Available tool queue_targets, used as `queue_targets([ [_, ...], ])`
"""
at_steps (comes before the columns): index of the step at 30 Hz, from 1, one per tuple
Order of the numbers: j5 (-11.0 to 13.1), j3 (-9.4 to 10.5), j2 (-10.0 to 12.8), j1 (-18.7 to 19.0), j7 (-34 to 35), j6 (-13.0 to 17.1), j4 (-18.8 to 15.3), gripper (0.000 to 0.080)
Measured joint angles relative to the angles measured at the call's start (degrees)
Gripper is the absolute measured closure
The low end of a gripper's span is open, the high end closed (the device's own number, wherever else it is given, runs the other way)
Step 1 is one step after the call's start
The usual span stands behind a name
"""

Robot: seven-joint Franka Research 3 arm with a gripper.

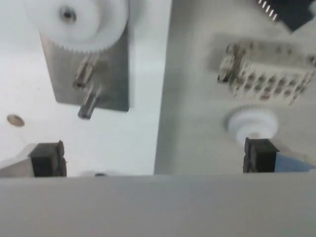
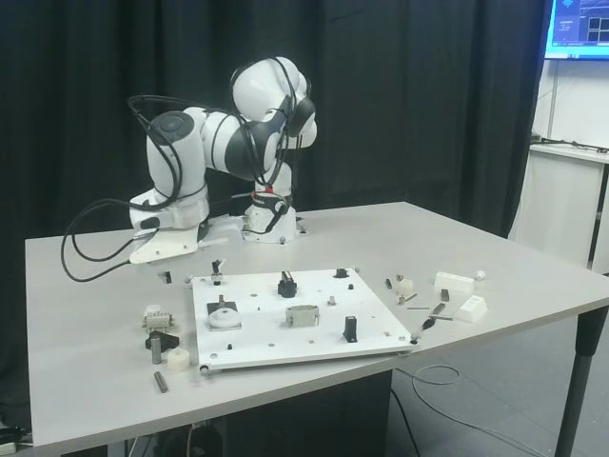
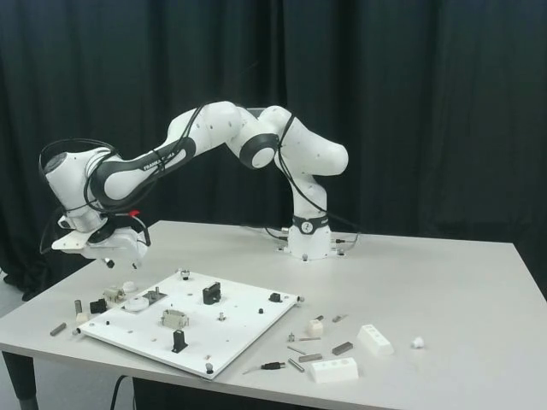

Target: Remove bolt 4.

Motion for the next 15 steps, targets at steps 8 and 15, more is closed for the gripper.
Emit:
queue_targets([
  [8,-3.16,0.10,0.02,1.26,1.55,-3.22,-2.84,0.0003],
  [15,-5.37,0.73,-0.18,1.62,2.00,-5.39,-6.10,0.0003],
])
